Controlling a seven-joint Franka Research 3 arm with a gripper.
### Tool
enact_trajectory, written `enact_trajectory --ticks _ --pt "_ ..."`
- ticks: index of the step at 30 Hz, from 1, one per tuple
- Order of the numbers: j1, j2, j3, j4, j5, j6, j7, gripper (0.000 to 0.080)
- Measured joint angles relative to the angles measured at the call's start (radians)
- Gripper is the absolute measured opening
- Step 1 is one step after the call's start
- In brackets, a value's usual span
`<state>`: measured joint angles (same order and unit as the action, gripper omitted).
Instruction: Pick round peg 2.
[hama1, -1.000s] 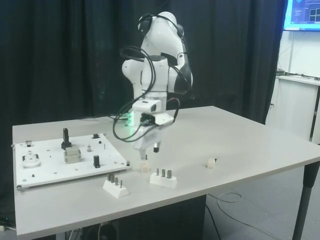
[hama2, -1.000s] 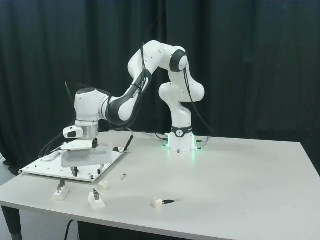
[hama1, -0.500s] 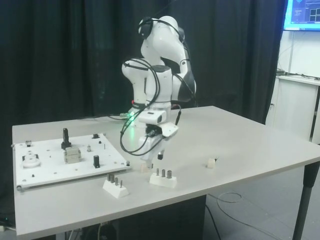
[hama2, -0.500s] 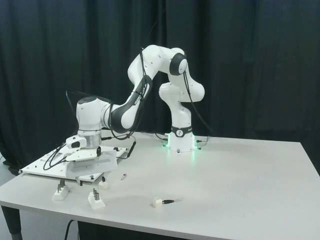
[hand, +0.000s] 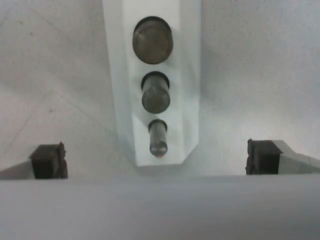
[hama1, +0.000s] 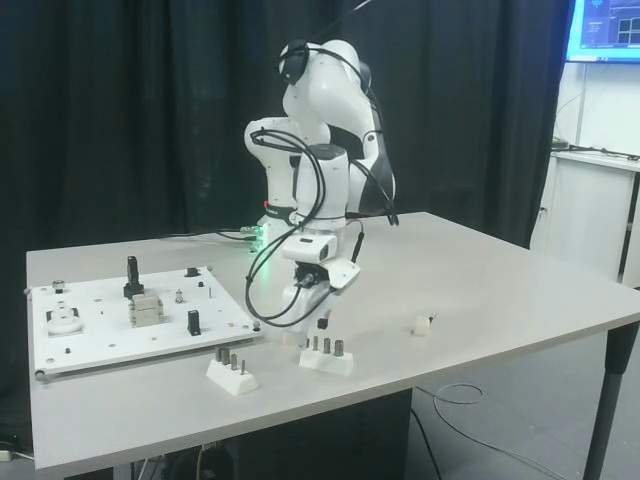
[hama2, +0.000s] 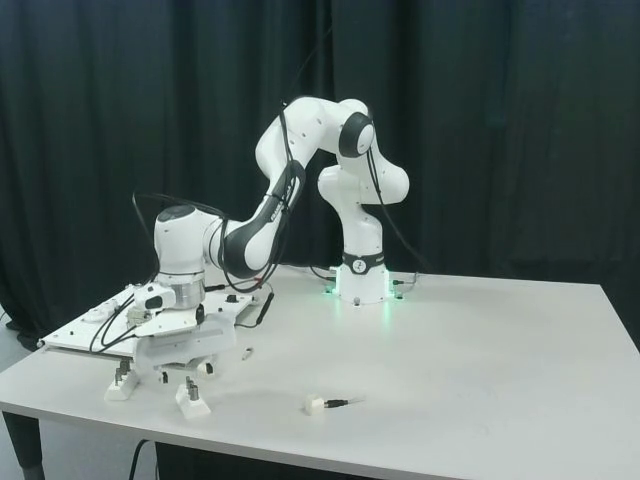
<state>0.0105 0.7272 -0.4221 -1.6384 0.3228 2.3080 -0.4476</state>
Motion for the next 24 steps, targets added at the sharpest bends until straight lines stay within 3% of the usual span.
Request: enact_trajectory --ticks 20,21,24 --pt "-0.012 0.038 0.012 0.022 0.023 0.013 0.000 0.0800" --pt "-0.013 0.038 0.012 0.023 0.023 0.013 0.000 0.0672" --pt "-0.013 0.039 0.012 0.025 0.024 0.013 0.000 0.0672"
